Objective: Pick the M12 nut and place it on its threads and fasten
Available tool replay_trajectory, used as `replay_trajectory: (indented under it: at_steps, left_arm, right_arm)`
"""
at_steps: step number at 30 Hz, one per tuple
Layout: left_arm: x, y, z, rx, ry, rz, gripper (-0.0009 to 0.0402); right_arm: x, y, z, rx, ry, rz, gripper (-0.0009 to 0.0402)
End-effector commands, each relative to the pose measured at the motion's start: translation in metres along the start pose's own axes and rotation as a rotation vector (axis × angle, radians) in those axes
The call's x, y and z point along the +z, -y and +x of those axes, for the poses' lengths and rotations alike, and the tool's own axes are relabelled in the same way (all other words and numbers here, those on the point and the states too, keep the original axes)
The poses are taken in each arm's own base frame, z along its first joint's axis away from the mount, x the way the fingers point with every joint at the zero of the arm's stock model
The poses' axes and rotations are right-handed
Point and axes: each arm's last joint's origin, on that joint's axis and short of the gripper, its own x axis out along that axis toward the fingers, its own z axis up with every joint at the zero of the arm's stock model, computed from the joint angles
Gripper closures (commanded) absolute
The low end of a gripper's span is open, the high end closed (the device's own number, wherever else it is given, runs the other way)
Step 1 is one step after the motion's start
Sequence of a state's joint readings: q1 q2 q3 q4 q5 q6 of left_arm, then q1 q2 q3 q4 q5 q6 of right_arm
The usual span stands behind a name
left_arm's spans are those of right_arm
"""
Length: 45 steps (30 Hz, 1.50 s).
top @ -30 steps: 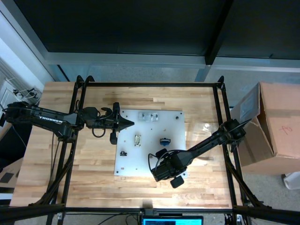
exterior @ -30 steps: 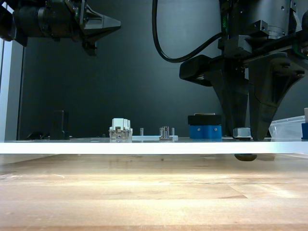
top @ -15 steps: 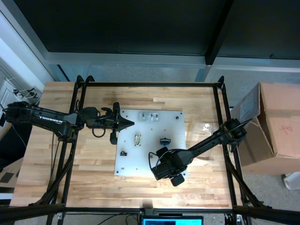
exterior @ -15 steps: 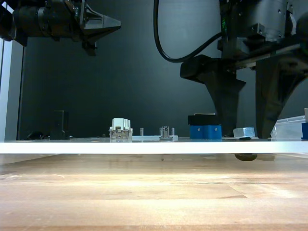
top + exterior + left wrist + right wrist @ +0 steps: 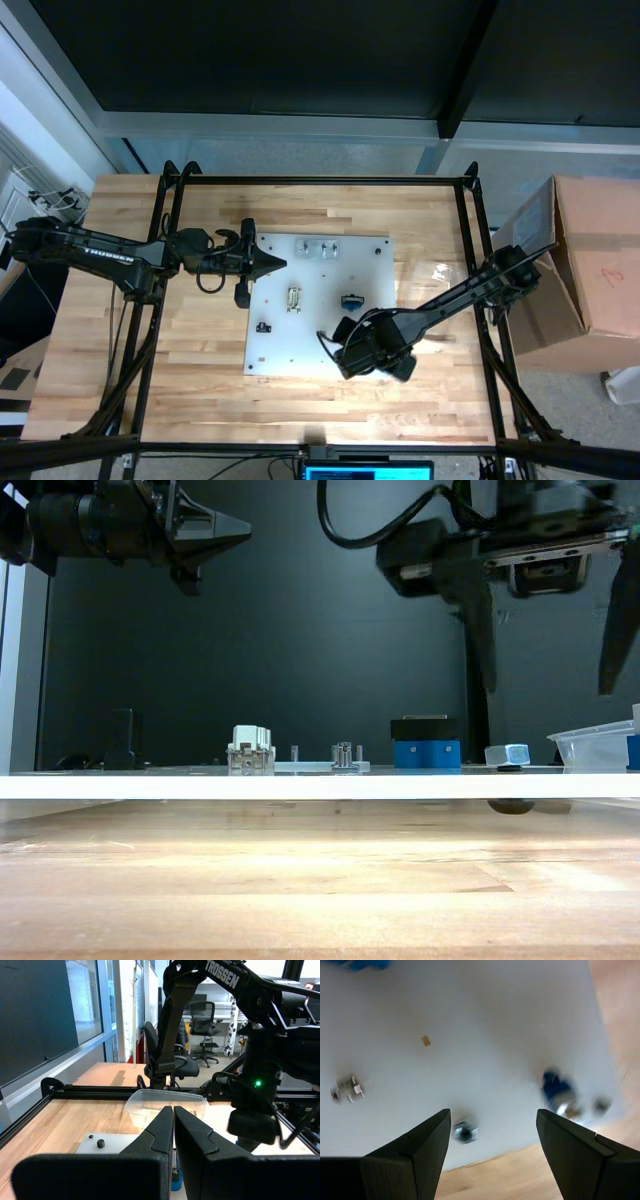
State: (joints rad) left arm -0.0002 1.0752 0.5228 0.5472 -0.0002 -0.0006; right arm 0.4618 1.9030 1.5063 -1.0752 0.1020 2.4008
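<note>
The small silver nut (image 5: 507,755) rests free on top of its short black stud near the board's near right edge, with a dark strip of stud showing beneath it. The right wrist view shows the nut (image 5: 465,1132) on the white board (image 5: 485,1020) close to its edge. My right gripper (image 5: 548,690) hangs open well above the nut, its fingers (image 5: 415,1160) wide apart and empty. From above, the right gripper (image 5: 365,352) covers that spot. My left gripper (image 5: 278,264) hovers shut and empty over the board's far left edge, high up (image 5: 245,526), fingers (image 5: 160,1132) pressed together.
A clear tray (image 5: 590,742) stands behind and right of the stud, off the board's right side (image 5: 435,272). A blue-and-black block (image 5: 427,752) and a white connector (image 5: 250,752) sit on the board. A cardboard box (image 5: 590,270) stands beyond the table's right edge.
The right gripper's fingers spread away from the nut, then the gripper rose clear of it and shifted slightly right. The nut stayed on its stud. The left arm has not moved.
</note>
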Motion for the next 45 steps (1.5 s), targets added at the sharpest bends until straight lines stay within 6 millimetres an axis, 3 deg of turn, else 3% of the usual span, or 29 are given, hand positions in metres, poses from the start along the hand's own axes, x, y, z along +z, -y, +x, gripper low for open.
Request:
replay_trajectory:
  at_steps: [1,8,10,13,17,21,26,28,33,45]
  left_arm:
    - [0.000,0.000,0.000,0.000,0.000,0.000,0.0393]
    - [0.000,0.000,0.000,0.000,0.000,0.000,0.0393]
    - [0.000,0.000,0.000,0.000,0.000,0.000,0.0393]
    - [0.000,0.000,0.000,0.000,0.000,0.000,0.0393]
    - [0.000,0.000,0.000,0.000,0.000,0.000,0.0393]
    - [0.000,0.000,0.000,0.000,0.000,0.000,0.0393]
    - [0.000,0.000,0.000,0.000,0.000,0.000,0.0393]
    - [0.000,0.000,0.000,0.000,0.000,0.000,0.0393]
    - [0.000,0.000,0.000,0.000,0.000,0.000,0.0393]
    - [0.000,0.000,0.000,0.000,0.000,0.000,0.0393]
  right_arm:
    - [0.002,-0.001,-0.002,0.042,0.052,-0.321,0.0161]
    - [0.000,0.001,-0.002,0.015,0.063,-1.193,0.0170]
    - [-0.001,0.001,0.000,0.011,0.067,-1.326,0.0172]
    - [-0.001,0.001,0.000,0.002,0.050,-1.392,0.0178]
    - [-0.003,0.001,0.000,0.015,-0.034,-1.652,0.0204]
    - [-0.004,-0.001,0.002,0.028,-0.051,-1.695,0.0272]
    - [-0.006,-0.004,0.008,0.035,-0.058,-1.765,0.0401]
    - [-0.009,-0.006,0.015,0.048,-0.054,-1.789,0.0384]
    - [-0.012,-0.009,0.031,0.013,-0.057,-1.796,0.0392]
    - [-0.012,-0.013,0.033,0.044,-0.037,-1.788,0.0394]
